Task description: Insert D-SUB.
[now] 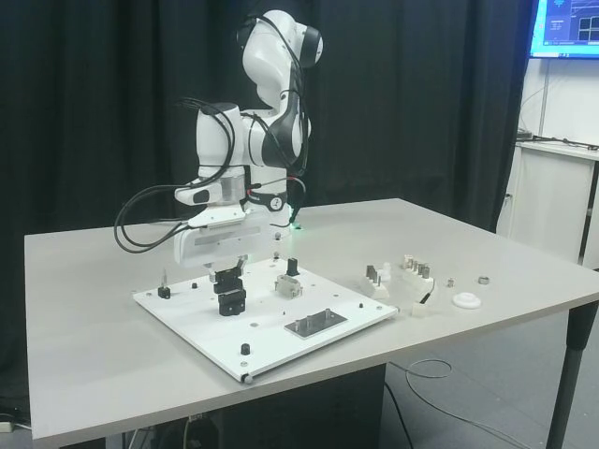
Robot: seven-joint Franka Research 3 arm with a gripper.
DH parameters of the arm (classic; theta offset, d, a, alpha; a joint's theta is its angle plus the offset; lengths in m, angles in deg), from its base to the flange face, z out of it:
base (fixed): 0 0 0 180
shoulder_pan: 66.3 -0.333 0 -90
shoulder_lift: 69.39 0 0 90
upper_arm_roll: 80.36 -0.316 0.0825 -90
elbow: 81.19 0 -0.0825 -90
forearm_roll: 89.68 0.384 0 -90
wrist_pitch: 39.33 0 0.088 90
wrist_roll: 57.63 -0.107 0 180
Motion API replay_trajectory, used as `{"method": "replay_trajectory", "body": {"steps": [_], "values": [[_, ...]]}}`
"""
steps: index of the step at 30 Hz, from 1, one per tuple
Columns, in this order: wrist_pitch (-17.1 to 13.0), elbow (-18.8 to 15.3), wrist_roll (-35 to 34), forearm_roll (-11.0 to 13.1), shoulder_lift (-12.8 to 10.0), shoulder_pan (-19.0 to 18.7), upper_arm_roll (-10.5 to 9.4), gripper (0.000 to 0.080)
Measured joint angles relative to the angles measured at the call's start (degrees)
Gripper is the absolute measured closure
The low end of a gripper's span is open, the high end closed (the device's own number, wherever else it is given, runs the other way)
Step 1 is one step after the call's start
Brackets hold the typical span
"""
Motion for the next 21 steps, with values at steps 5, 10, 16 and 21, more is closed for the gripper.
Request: {"method": "replay_trajectory", "body": {"steps": [5, 10, 16, 21], "values": [[0.1, 0.0, 0.0, 0.0, 0.0, -0.1, 0.01, 0.0417], [0.2, 0.0, 0.0, 0.0, 0.0, -0.3, 0.03, 0.0417], [0.3, 0.0, 0.1, 0.0, 0.0, -0.6, 0.20, 0.0417], [0.4, 0.0, 0.3, -0.3, 0.0, -0.9, 0.35, 0.0417]]}}
